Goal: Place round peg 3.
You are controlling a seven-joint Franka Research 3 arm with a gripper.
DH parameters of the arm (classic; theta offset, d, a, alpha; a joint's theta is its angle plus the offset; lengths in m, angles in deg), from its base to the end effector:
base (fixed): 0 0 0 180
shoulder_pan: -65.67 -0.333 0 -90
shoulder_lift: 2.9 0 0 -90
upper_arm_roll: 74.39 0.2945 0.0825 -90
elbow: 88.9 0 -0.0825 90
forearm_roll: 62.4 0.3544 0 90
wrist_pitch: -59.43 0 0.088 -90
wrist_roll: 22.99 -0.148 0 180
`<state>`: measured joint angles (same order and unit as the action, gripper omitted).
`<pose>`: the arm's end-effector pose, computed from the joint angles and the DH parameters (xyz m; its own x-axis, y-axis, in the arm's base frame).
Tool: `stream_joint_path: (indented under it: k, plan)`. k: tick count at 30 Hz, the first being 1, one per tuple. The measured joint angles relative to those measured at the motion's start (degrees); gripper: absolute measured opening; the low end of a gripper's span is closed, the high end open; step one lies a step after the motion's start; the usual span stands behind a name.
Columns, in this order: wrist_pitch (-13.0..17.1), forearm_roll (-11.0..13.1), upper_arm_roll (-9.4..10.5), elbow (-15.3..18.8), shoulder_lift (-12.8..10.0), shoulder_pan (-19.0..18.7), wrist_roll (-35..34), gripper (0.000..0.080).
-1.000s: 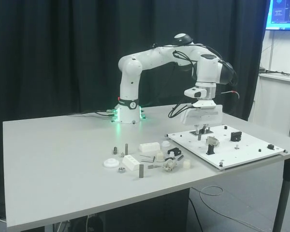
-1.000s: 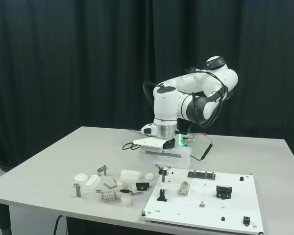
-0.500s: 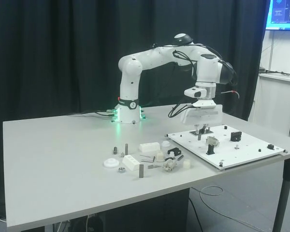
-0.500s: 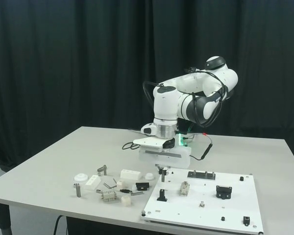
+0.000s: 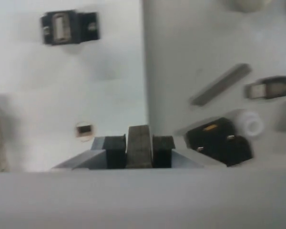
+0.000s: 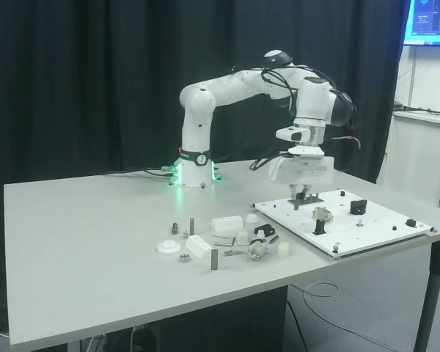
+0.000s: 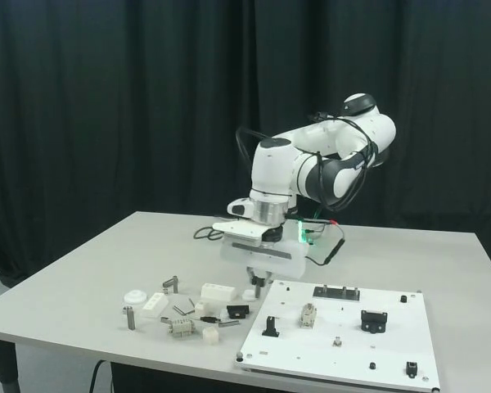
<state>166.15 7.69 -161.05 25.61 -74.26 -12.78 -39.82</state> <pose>0.5545 0.0620 0.2425 0.6409 -0.7578 0.1228 -0.7659 -0.6419 0.0362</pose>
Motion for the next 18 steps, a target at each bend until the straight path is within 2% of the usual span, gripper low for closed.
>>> stream_joint_path:
  k: [9,14,18]
  plan:
    - [2.77,-4.17,-0.86,0.02,0.0,3.35,0.22,0.0113]
    - [3.66,-5.55,-1.12,0.02,0.0,5.98,1.87,0.0113]
    - [4.31,-5.73,-1.21,0.03,-0.02,8.25,3.39,0.0113]
